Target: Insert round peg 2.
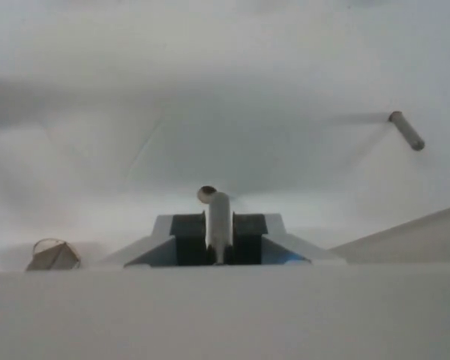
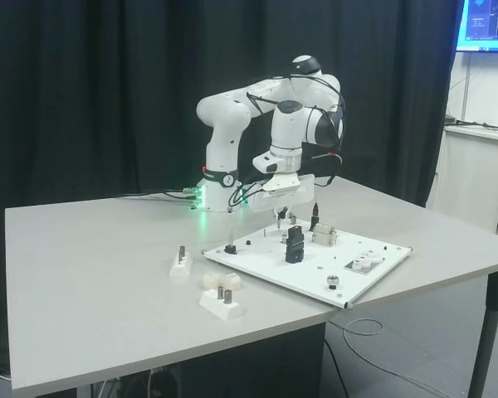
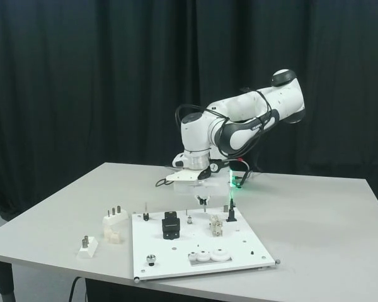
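Observation:
My gripper (image 1: 218,244) is shut on a grey round peg (image 1: 218,219), which stands upright between the black finger pads (image 1: 187,238). In the first room view the gripper (image 2: 280,212) hangs a little above the far edge of the white board (image 2: 315,278). The second room view shows the gripper (image 3: 203,199) over the board's (image 3: 195,250) back edge. I cannot make out the hole under the peg. Another short round peg (image 1: 406,130) lies on its side on the pale surface, away from my fingers.
On the board stand a black block (image 2: 294,245), a small white fixture (image 2: 324,235) and white gears (image 2: 363,264). White peg holders (image 2: 180,262) (image 2: 222,302) sit on the grey table (image 2: 83,274) beside the board. A small grey object (image 1: 52,256) lies near the gripper.

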